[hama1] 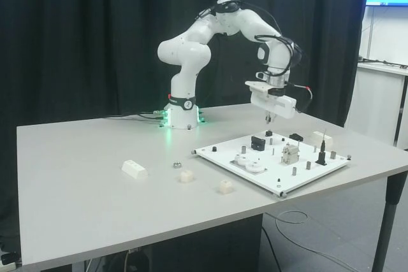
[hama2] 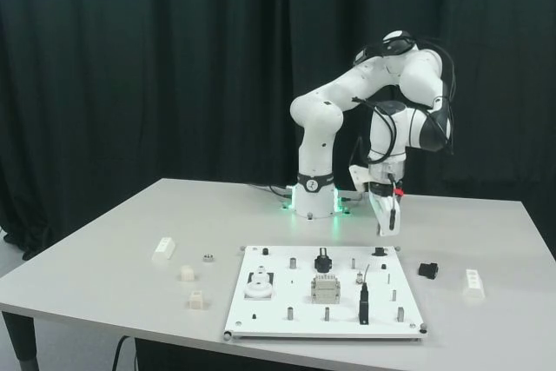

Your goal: Place Ethernet.

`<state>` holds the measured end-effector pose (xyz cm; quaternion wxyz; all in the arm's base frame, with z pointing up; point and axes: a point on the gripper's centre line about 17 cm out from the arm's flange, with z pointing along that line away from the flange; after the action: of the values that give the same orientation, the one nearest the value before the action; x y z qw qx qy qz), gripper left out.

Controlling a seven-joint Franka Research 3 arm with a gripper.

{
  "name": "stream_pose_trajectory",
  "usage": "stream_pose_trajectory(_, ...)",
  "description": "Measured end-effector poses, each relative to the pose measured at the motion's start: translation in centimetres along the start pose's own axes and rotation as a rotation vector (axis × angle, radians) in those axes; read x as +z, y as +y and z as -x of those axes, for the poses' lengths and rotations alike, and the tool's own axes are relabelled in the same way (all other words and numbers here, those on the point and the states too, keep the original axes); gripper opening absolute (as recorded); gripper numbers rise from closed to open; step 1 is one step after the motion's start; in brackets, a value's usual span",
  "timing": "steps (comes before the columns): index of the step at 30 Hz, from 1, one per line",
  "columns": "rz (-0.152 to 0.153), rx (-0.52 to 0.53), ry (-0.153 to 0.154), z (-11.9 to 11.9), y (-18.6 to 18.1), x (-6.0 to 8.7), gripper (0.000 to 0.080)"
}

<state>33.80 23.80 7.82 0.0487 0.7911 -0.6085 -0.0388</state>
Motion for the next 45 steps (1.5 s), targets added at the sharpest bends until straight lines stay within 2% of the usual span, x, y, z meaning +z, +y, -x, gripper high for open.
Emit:
stream_pose_trajectory(10, 0.036, -0.019, -0.023, -0.2, 1.0, -2.2, 0.0079)
stream_pose_trajectory(16, 0.053, -0.016, -0.016, -0.5, 1.7, -3.6, 0.0079)
stream_pose_trajectory(22, 0.046, -0.007, 0.005, -1.0, 2.1, -5.0, 0.0079)
stream_pose_trajectory(25, 0.039, -0.011, 0.009, -0.9, 2.1, -5.2, 0.0079)
stream_pose_trajectory(32, 0.038, -0.027, -0.004, -0.4, 2.0, -5.6, 0.0079)
stream_pose_trajectory(45, 0.030, -0.087, 0.001, 0.6, 1.4, -6.0, 0.0078)
